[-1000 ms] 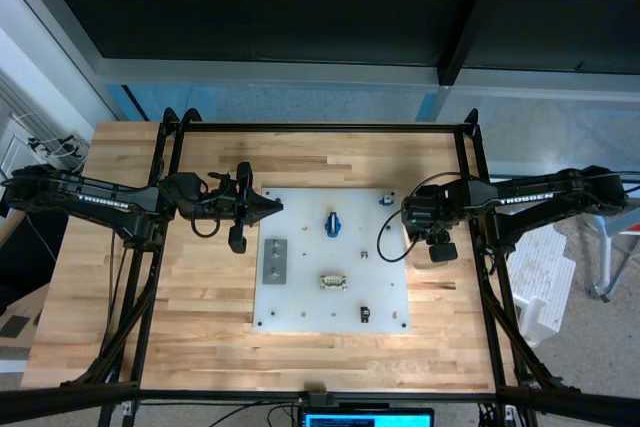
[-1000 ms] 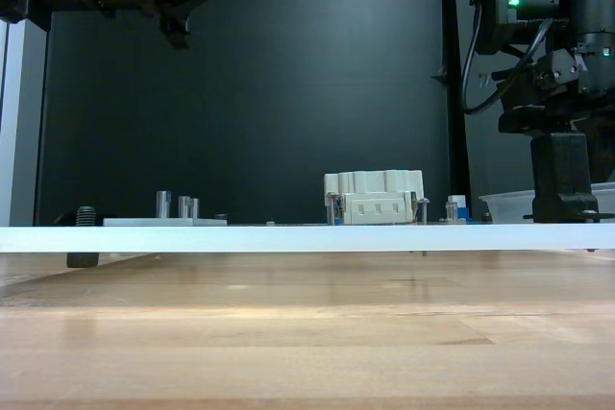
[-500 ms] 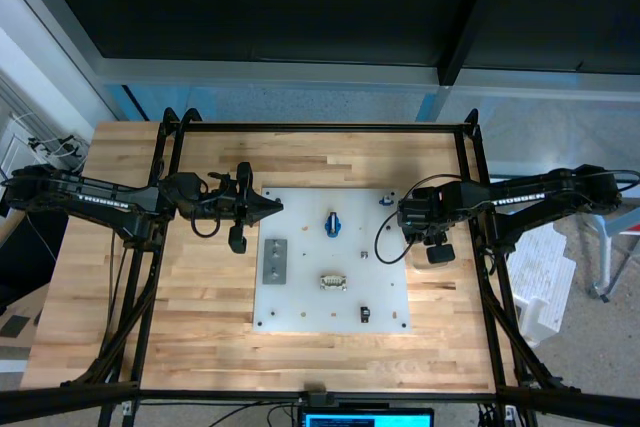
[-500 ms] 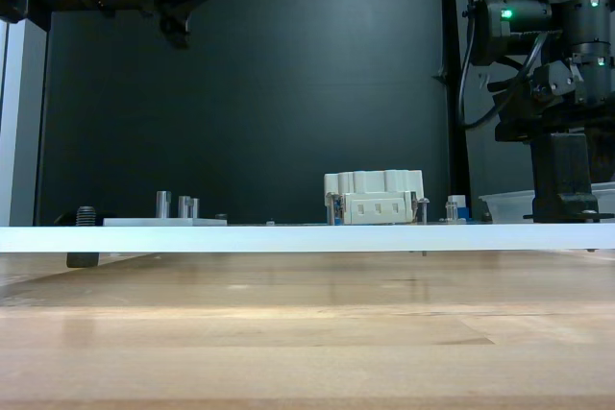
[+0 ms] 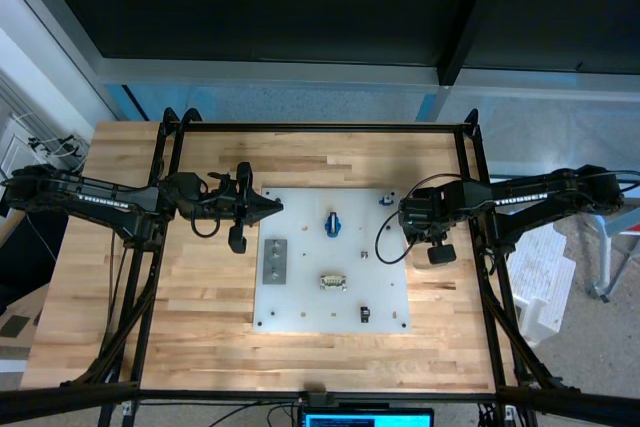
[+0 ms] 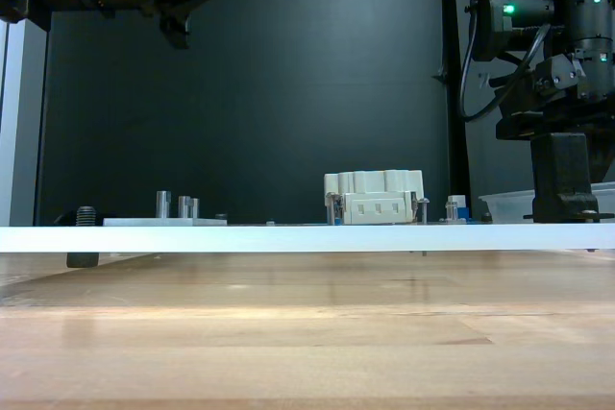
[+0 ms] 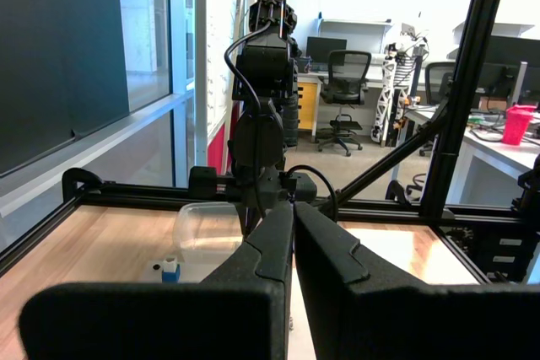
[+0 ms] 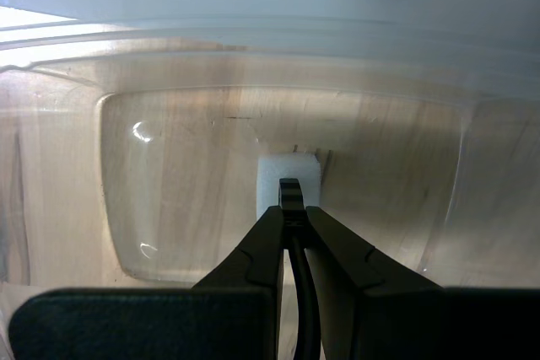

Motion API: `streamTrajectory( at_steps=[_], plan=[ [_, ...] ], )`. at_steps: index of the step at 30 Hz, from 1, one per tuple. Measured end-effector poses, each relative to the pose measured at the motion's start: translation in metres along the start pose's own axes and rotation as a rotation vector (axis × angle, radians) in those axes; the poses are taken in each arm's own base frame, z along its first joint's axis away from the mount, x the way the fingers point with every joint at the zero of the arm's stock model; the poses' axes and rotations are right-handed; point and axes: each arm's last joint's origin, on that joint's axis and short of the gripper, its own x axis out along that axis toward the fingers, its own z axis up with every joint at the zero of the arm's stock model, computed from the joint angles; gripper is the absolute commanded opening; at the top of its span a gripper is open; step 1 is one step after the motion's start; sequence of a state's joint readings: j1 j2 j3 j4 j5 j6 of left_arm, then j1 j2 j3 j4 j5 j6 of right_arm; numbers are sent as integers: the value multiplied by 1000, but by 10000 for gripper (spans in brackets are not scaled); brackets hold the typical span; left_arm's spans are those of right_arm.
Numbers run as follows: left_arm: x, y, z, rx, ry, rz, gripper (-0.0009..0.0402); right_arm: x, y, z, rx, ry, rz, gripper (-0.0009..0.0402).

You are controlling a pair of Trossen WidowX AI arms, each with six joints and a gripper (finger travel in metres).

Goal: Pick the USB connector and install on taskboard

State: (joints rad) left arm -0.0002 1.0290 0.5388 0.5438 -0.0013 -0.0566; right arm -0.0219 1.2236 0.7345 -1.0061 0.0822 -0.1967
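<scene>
— How far along are we?

— Early, I'd say. The taskboard (image 5: 300, 312) lies mid-worktop (image 5: 200, 347), and I see no plug seated on it, so the install is all to do. My right gripper (image 8: 289, 208) hangs just off the board's right edge, toward the worktop's right edge, pointing down into a clear tray (image 8: 114, 183). Its fingers pinch a slim black piece with a cord trailing back and a white block at the tip. I take that for the USB connector (image 8: 289, 190). The grasp looks made; lift, carry and insertion are left.

— And the left?

— My left gripper (image 7: 293, 208) is high over the board's far left corner, fingers pressed together on nothing.

— Anything in the way?

— The tray walls on the way out, and the cord may drag. On the board the grey metal block (image 5: 273, 260), D-shaped socket (image 5: 333, 282), blue part (image 5: 333, 223) and small black part (image 5: 366, 314) stand well apart. I cannot tell which spot takes the plug.
</scene>
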Motion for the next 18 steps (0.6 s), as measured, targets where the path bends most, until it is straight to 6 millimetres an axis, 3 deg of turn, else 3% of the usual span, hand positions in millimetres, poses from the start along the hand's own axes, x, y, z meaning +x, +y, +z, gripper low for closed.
streamTrajectory(
  at_steps=[18],
  plan=[
    [0, 0, 0, 0, 0, 0, 0, -6, 0, -3, 6, -30, -9, 0]
  ],
)
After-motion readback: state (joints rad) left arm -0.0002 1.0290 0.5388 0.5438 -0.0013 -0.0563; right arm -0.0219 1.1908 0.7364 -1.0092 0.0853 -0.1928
